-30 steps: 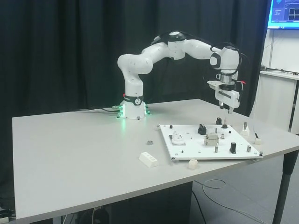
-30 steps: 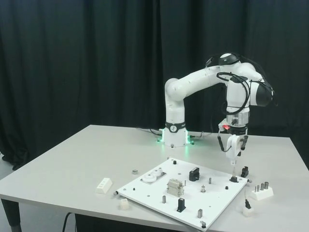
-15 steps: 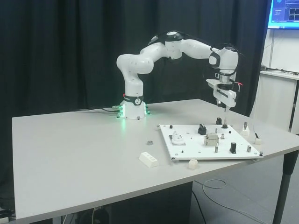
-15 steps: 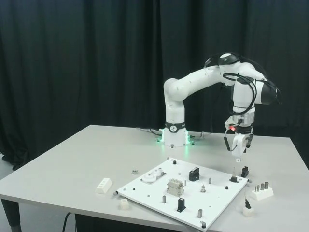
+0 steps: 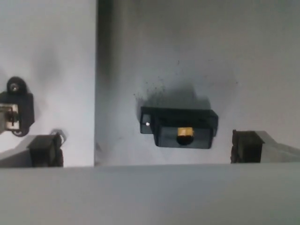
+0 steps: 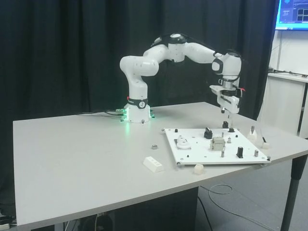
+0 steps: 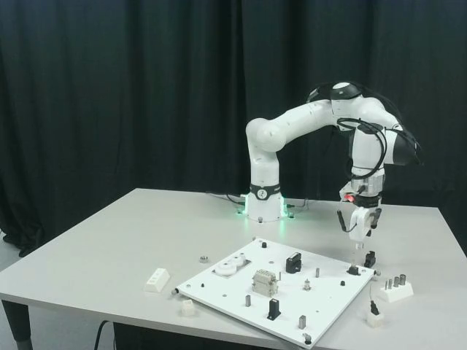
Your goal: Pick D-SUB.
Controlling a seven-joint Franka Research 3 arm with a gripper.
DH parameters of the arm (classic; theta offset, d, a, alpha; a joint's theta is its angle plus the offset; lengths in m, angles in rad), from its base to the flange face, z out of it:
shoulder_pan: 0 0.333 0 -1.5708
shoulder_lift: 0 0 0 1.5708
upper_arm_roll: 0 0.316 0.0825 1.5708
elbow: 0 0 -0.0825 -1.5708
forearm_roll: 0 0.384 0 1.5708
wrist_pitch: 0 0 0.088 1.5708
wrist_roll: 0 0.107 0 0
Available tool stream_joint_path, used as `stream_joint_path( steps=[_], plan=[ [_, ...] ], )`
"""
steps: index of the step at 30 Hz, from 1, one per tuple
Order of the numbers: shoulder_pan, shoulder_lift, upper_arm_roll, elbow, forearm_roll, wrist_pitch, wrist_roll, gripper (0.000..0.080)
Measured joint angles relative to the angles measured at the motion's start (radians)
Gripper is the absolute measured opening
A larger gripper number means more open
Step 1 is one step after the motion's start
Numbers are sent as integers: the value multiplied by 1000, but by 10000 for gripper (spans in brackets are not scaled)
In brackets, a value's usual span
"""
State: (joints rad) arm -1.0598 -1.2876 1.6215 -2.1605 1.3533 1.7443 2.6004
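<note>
The D-SUB is a black, oblong connector lying on the grey table just off the edge of the white board. My gripper hangs open right above it, one fingertip on each side, not touching it. From the room, the D-SUB sits by the board's far corner, under the gripper.
The white board carries several small black and metal parts, among them a metal connector. A white block, a small white piece and a ring lie near it. White holders stand beyond.
The gripper has swung away from the board's far corner, a short way toward the table's back, and now stands over the D-SUB. Nothing on the table has moved.
</note>
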Motion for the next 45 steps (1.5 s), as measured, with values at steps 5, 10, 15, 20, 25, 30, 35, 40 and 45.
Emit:
stream_joint_path(
  steps=[5, 10, 15, 20, 25, 30, 35, 40, 45],
  plan=[
    [-1, 1, 33, -11, 36, 44, 0, 800],
    [-6, 6, 66, -15, 65, 74, -1, 800],
    [-8, 12, 88, -15, 84, 84, -3, 800],
    [-7, 13, 96, -15, 92, 86, -5, 800],
    [-3, 23, 96, -15, 92, 85, -5, 800],
    [4, 34, 97, -15, 92, 73, -5, 800],
    [12, 35, 97, -16, 92, 71, -5, 800],
    [20, 35, 97, -24, 92, 71, -5, 800],
    [28, 34, 97, -37, 92, 74, -5, 800]
  ],
)
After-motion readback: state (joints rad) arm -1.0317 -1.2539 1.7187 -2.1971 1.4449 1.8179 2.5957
